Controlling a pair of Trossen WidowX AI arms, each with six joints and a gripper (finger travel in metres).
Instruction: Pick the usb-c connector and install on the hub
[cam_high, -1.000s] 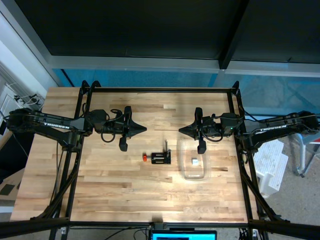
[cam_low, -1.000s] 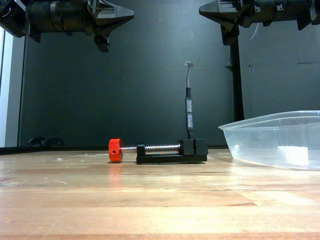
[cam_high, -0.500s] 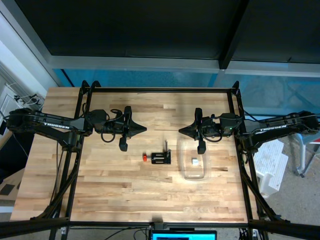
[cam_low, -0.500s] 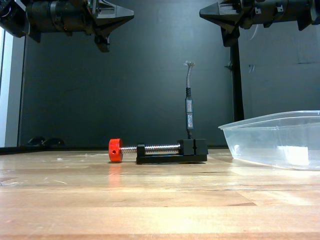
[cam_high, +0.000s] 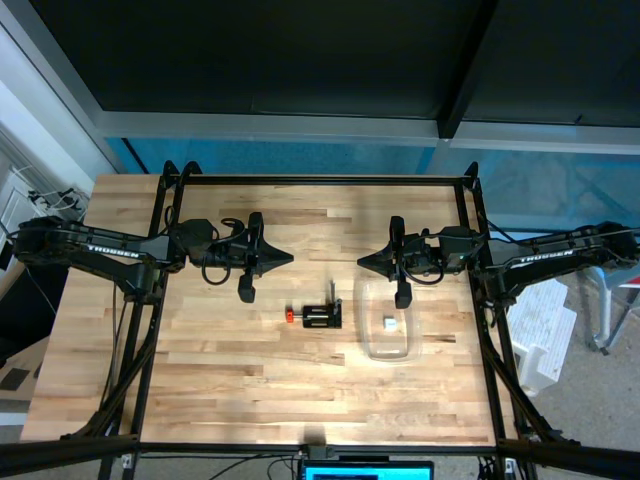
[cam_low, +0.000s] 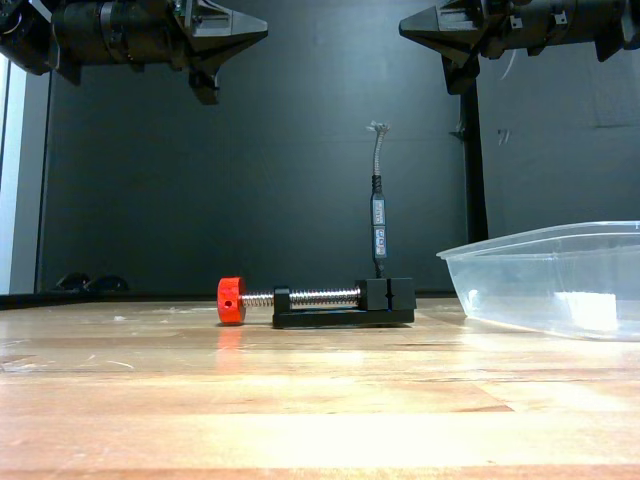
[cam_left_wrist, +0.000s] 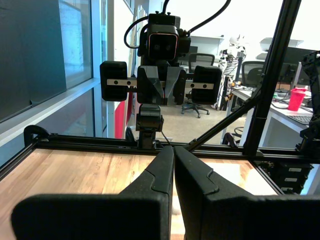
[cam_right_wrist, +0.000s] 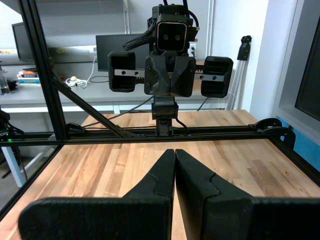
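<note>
The black USB-C connector (cam_low: 378, 228) stands upright on the tab held by the black vise (cam_low: 345, 300) with its red knob (cam_low: 231, 300). Its grey braided cable (cam_low: 377, 150) rises straight up from it, and nothing holds it. The clear tray (cam_low: 560, 280) holds only the white block (cam_high: 389, 323). My left gripper (cam_left_wrist: 173, 152) hangs high over the table's left half, shut on nothing. My right gripper (cam_right_wrist: 174, 155) hangs high above the tray's far side, also shut on nothing. Both point inward at each other.
The vise (cam_high: 318, 316) sits on bare wood near the table's middle, with the tray (cam_high: 372, 345) just right of it. Black frame rails (cam_high: 320, 181) run along the table's far edge and sides. A screen (cam_high: 367, 470) sits at the near edge.
</note>
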